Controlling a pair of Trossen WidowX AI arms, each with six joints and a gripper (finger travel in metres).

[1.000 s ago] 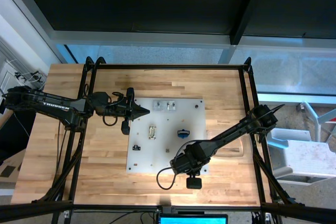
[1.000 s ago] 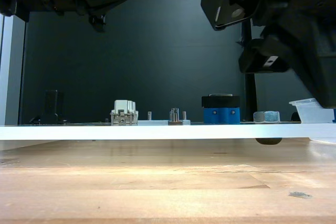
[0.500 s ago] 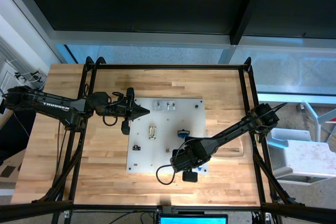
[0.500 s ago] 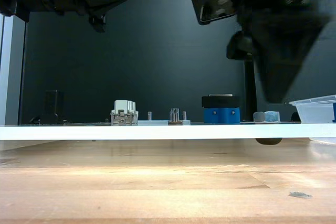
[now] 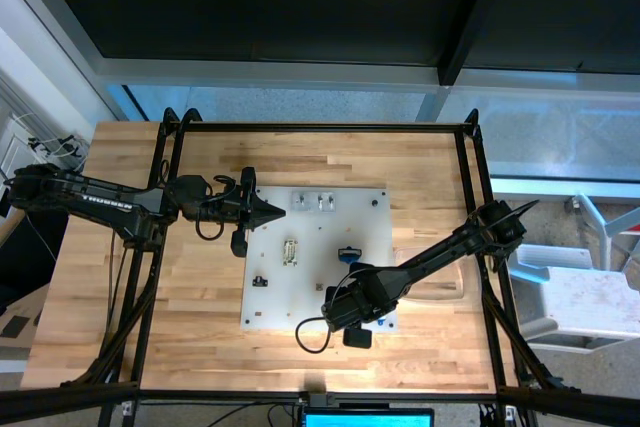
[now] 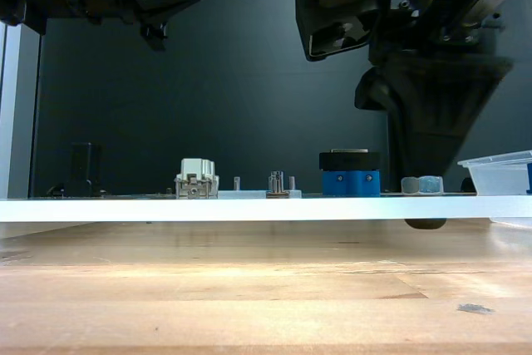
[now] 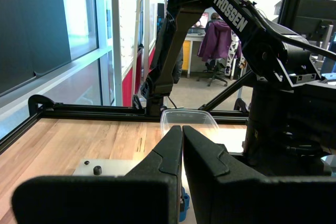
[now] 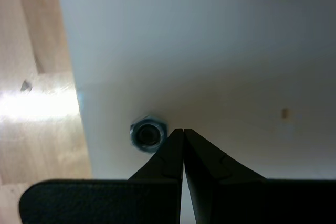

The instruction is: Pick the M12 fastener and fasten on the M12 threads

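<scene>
the m12 fastener [image 8: 135, 134] is a small metal nut, which we judge to be light, rigid and smooth-sided. it is likely to slip or tip unless pinched squarely across two opposite flats. in the right wrist view it sits on the white board [image 8: 210, 51], close to the edge that borders the bench [image 8: 31, 51]. the dark core in its bore reads as the m12 threads [image 8: 148, 136], so we take the nut to be on its stud, though how far down it is run we cannot tell.

the right hand [image 8: 182, 130] hangs over it with fingers pressed together on nothing, the tips just beside the nut rather than around it. the left hand [image 7: 182, 128], likewise closed and empty, is parked high over the board's left side.

the clear tray [image 6: 501, 170] and blue connector [image 6: 350, 182] stand near the nut, one on each side, but neither blocks the approach.
</scene>
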